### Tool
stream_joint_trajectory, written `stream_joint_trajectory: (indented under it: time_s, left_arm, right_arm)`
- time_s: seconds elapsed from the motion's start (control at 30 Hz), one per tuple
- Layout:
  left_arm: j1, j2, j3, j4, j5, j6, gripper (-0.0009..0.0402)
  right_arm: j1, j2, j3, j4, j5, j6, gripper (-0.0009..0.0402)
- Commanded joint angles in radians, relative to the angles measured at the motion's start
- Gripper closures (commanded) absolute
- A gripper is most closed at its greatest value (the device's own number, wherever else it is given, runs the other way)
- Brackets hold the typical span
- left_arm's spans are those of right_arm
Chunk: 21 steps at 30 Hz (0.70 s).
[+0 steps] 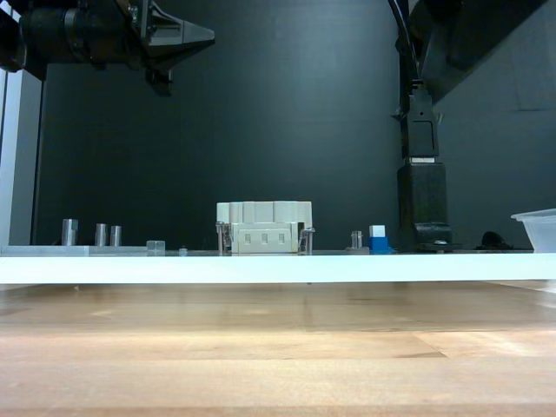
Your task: Remove the USB connector from the USB hub and place in the container
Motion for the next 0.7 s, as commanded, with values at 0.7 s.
stream_joint_trajectory:
  time_s: [0.7]
  left_arm:
    - [0.0,0.0,0.0,0.0,0.0,0.0,0.0392]
  right_arm:
    - [-0.014,0.058,0.0,0.071,0.025,0.005,0.0305]
